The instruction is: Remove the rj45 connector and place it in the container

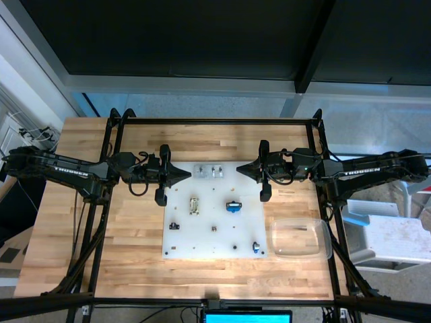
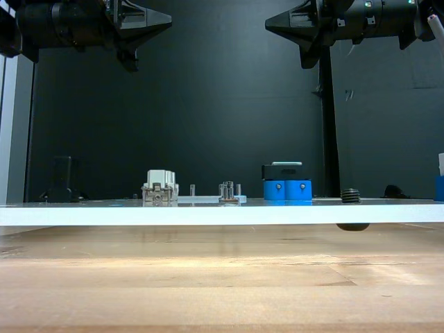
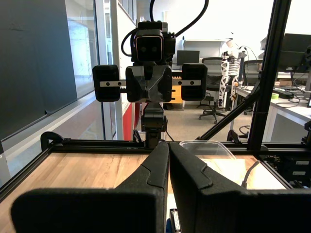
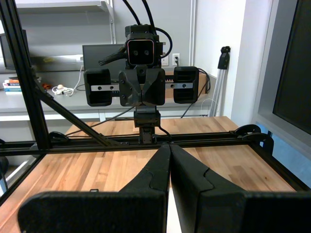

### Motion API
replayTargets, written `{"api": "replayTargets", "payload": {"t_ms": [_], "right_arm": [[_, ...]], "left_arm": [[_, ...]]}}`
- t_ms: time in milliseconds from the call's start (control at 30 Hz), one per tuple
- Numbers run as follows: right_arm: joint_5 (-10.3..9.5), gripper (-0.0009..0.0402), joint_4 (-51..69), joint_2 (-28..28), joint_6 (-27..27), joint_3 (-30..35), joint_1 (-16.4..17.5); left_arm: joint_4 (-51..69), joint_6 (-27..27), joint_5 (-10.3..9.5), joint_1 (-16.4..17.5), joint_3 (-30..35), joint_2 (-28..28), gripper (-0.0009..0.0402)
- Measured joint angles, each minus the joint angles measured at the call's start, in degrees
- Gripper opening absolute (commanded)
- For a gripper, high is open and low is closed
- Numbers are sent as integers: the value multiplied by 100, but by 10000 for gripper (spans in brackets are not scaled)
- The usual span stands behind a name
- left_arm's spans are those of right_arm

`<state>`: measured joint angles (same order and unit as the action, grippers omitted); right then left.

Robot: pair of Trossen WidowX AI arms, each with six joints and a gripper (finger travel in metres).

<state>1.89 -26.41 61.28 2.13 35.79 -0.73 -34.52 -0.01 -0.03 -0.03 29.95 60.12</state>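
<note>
Both shut and empty: left pincer (image 1: 187, 174) and right pincer (image 1: 240, 169) hovered high over the far edge of the white square board (image 1: 202, 252), tips facing. The pale metal-cased connector (image 1: 195, 205), probably the rj45, sat on the board nearside of the left pincer, long axis far-to-near; left arm nearer. Blue block (image 1: 233, 206) stood beside it. Clear shallow plastic tub (image 1: 300, 239) lay on the wooden surface (image 1: 121, 256) by the board's right edge.

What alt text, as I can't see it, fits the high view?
Both shut, the left gripper and right gripper face each other above the far edge of the white board; the clear container sits on the table right of it.
</note>
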Motion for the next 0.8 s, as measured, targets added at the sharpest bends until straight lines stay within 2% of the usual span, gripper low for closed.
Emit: {"api": "replayTargets", "payload": {"t_ms": [667, 800], "right_arm": [[-2, 0, 37, 0, 35, 0, 2], [0, 0, 669, -4, 61, 103, 13]], "left_arm": [[13, -4, -2, 2, 33, -7, 0], [13, -4, 0, 2, 33, -7, 0]]}}
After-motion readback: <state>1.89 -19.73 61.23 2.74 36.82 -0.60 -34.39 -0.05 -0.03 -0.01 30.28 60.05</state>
